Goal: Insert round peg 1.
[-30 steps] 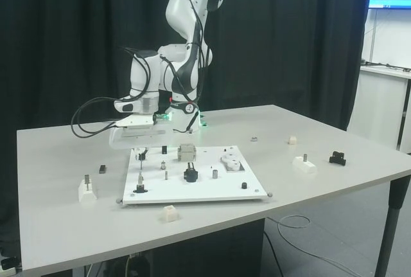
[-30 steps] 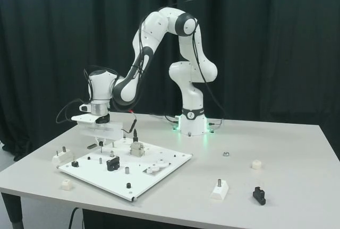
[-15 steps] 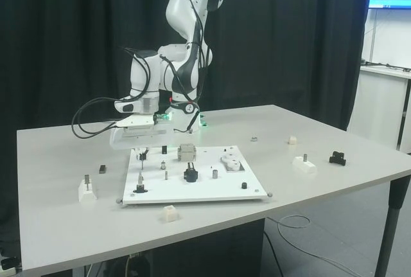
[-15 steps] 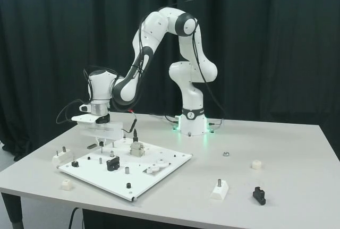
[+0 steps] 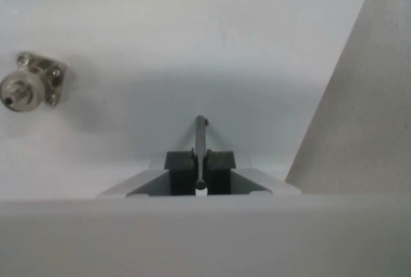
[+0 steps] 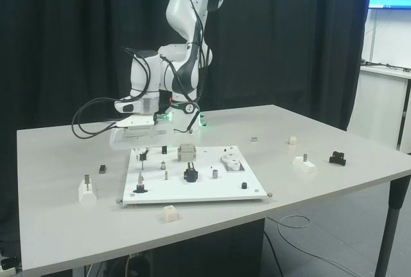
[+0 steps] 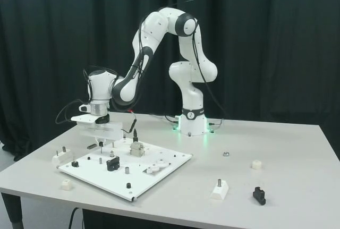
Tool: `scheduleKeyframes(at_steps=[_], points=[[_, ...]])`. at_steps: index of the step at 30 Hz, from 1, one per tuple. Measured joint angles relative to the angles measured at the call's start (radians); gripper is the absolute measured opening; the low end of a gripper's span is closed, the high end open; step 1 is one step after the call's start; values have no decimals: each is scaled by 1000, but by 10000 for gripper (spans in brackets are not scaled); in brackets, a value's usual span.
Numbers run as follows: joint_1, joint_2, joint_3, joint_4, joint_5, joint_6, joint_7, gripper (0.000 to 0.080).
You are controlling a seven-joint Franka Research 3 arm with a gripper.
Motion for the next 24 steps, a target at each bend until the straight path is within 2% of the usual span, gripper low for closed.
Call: scheduleKeyframes(at_steps=[15,24], points=[[-3,6,-2,8,0,-4,0,32],[-3,3,-4,11,0,-37,0,32]])
